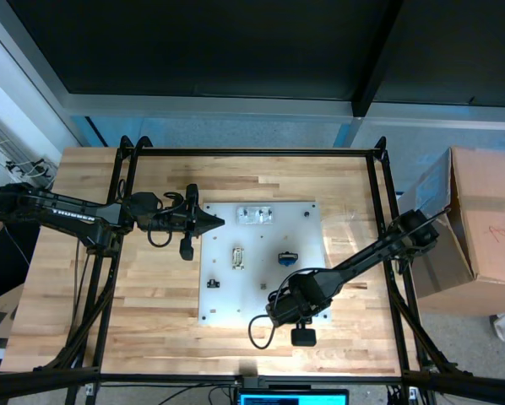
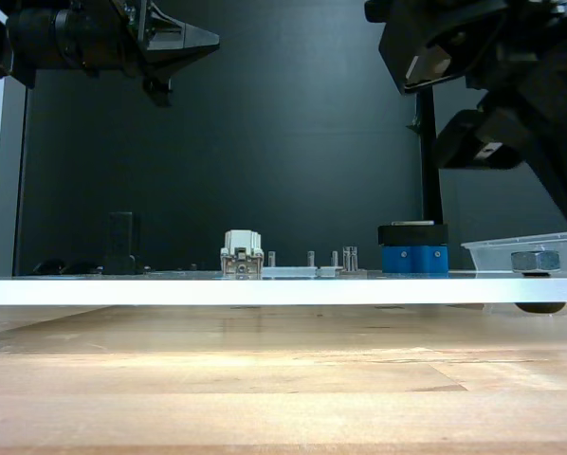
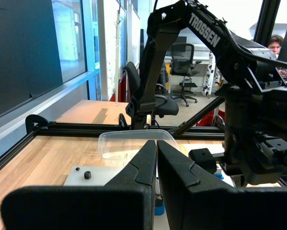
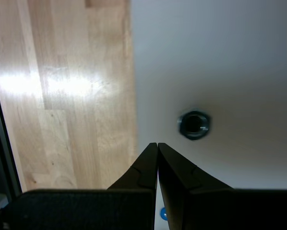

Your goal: Unfasten the M12 nut and place it in the container

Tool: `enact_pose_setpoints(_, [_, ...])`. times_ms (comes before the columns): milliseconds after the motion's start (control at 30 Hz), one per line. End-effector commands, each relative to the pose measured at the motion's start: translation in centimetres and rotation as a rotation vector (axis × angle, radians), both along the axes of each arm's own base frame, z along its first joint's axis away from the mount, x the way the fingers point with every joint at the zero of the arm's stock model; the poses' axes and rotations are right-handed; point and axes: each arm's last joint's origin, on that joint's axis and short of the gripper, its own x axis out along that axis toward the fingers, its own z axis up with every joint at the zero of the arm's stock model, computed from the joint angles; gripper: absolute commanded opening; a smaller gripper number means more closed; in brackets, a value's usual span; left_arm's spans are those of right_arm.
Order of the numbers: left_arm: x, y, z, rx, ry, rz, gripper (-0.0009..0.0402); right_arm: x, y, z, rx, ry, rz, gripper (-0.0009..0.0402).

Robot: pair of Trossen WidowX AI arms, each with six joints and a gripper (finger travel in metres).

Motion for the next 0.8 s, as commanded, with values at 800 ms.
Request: enact_pose_setpoints(800, [0.0,0.0,0.0,0.000,0.000,0.000,0.0000,-0.9,-1.1,2.8,-0.103,-0.013,-0.074,0.0000])
